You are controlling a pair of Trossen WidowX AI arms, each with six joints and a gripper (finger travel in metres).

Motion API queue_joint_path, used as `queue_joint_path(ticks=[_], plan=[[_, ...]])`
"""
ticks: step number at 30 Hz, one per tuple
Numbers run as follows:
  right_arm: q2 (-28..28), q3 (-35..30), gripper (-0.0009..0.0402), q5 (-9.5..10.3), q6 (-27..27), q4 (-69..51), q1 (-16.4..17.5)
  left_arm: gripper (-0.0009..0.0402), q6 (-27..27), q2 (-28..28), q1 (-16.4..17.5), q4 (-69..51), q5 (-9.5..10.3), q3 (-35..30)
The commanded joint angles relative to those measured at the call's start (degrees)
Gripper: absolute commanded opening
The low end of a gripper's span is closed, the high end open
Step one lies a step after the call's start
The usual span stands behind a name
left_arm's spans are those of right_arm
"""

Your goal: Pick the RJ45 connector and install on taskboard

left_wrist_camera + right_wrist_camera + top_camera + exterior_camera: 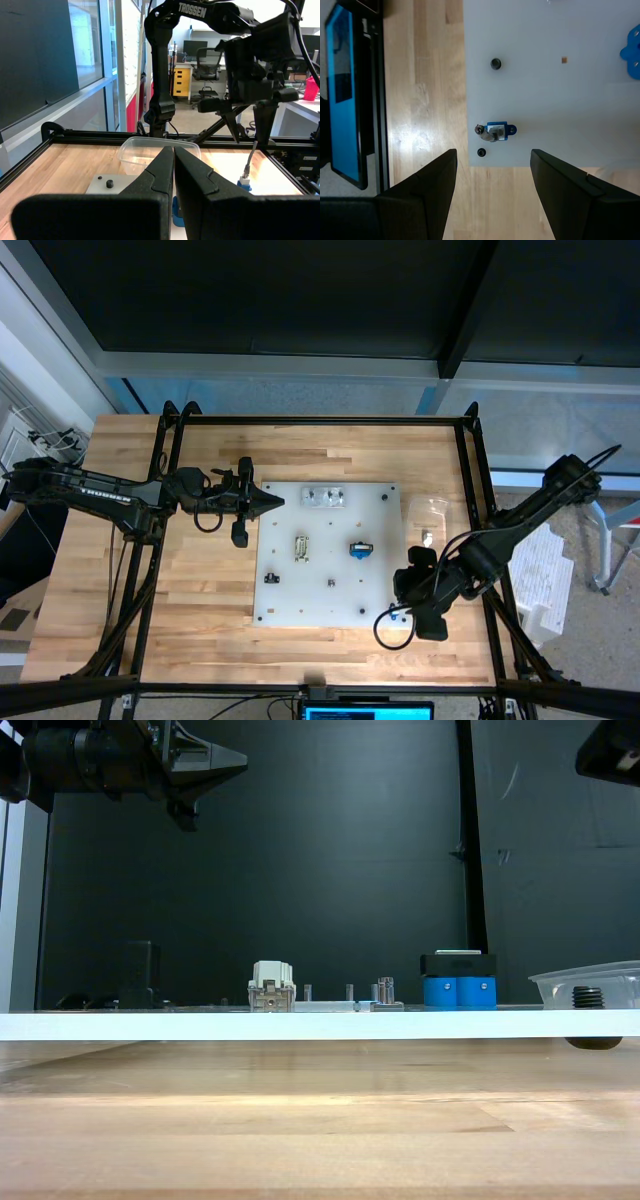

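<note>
RJ45 connector (492, 132): tiny whitish plug, seated in a small blue socket (508, 131) just inside the near-right corner of the taskboard (300, 585), with a thin grey stem rising from it at a slight tilt. Nothing touches it, and it sits straight beneath the right pincer (492, 152), whose fingers are spread wide to either side. Taskboard: flat white square plate, level on mid-counter (200, 580), carrying scattered blue, silver and black fittings; left pincer (270, 502), fingers pressed together, hovers over its far-left edge.

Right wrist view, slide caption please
Open right gripper above the RJ45 connector in a blue socket on the taskboard; shut left gripper over its left edge.
</note>
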State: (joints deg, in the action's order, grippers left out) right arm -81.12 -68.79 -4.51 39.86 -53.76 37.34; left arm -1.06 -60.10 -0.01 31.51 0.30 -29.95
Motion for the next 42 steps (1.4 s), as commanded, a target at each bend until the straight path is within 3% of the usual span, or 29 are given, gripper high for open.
queue_joint_path(ticks=[1,7,18,28,40,42], plan=[[1.27,-0.04,0.019,0.02,-1.42,-1.03,-1.4,0.0,0.0,0.0,0.0,0.02,-0.02,0.0],[3.17,-0.04,0.0134,0.02,-5.7,-4.59,-4.48,0.0,0.0,0.0,0.02,0.02,-0.02,0.0],[6.97,-0.04,-0.0004,0.0,-16.04,-3.91,-12.55,0.0,0.0,0.0,0.0,0.02,-0.02,0.0],[8.74,-0.02,0.0001,0.0,-28.3,9.66,-19.15,0.0,0.0,0.0,0.0,0.02,-0.02,0.0],[9.81,0.44,0.0,0.2,-41.44,19.96,-29.66,0.0,0.0,0.0,0.0,0.0,-0.02,0.0],[9.88,0.5,0.0,1.6,-42.84,20.81,-31.39,0.0,0.0,0.0,0.02,0.0,-0.02,0.0]])
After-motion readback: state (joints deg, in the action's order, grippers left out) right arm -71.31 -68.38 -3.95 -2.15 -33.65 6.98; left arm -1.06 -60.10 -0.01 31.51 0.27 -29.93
